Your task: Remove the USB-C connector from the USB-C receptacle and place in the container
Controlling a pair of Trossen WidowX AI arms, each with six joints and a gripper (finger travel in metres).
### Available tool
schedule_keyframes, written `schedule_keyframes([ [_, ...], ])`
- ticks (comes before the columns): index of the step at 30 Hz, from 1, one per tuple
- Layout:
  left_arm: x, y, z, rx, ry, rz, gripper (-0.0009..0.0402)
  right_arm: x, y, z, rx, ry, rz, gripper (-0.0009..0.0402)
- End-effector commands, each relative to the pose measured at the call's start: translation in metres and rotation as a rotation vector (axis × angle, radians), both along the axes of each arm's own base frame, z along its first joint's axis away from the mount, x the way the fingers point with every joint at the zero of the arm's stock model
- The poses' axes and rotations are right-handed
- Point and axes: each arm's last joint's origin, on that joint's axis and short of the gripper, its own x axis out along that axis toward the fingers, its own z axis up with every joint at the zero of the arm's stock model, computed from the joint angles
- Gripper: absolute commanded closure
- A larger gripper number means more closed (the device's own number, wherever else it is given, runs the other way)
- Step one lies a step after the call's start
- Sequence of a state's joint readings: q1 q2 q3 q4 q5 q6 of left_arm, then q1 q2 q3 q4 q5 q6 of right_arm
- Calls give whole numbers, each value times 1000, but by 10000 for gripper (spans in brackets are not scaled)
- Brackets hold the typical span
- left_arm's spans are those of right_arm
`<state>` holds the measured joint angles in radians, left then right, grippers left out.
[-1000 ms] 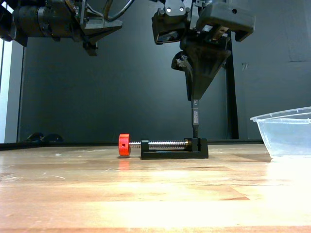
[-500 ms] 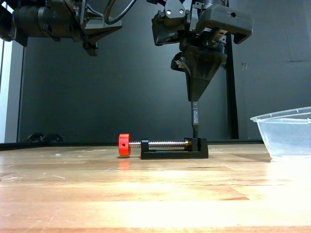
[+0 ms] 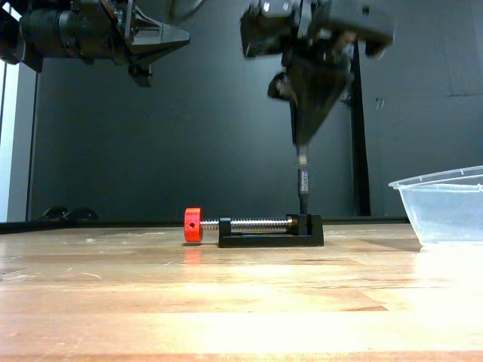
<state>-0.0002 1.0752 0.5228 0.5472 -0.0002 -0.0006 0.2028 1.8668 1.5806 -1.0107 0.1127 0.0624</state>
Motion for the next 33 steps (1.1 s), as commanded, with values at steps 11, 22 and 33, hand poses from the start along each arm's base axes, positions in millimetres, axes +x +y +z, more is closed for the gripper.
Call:
schedule_keyframes([
  [11, 0, 0, 0, 0, 0, 0, 393, -8, -2, 23, 9, -37, -7, 393],
  [22, 0, 0, 0, 0, -1, 0, 393, -20, 1, 34, 28, -54, -39, 393],
  [33, 0, 0, 0, 0, 0, 0, 393, -61, 20, 36, 65, -52, -66, 393],
])
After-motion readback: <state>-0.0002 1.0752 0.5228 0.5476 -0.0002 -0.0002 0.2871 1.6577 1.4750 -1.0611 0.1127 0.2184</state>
